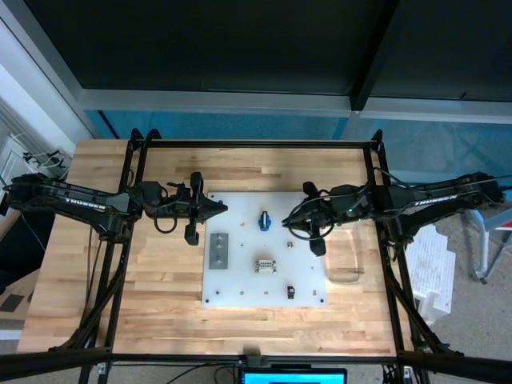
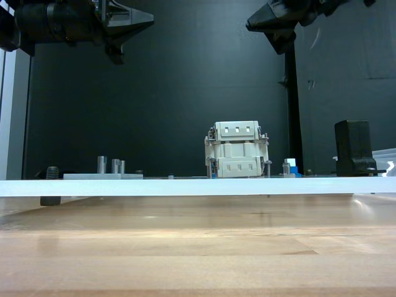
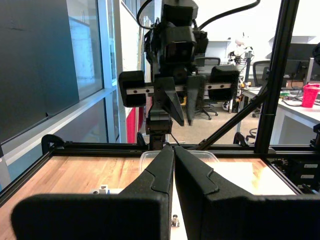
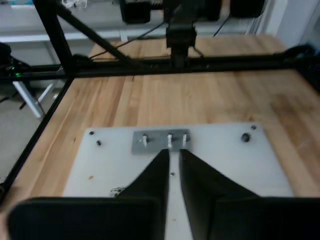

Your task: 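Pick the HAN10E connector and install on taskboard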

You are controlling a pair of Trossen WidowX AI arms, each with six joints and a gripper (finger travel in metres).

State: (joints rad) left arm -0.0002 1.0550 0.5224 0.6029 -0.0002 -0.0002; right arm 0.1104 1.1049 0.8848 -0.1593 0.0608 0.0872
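Already upright on the taskboard (image 1: pixel 240 282), the HAN10E connector (image 1: pixel 266 266) stood below and between the two grippers. Neither touched it, and it lay nearer the right gripper (image 1: pixel 290 223) than the left gripper (image 1: pixel 218 207). Both hung well above the board, tips pointing inward toward each other. The right gripper's fingers were closed to the thinnest slit with nothing between them. The left gripper's fingers met tip to tip, likewise empty. A blue knob (image 1: pixel 264 219) sat between the two tips and a grey block (image 1: pixel 218 250) below the left gripper. A clear tray (image 1: pixel 350 258) lay on the wooden table (image 1: pixel 136 272) under the right arm.
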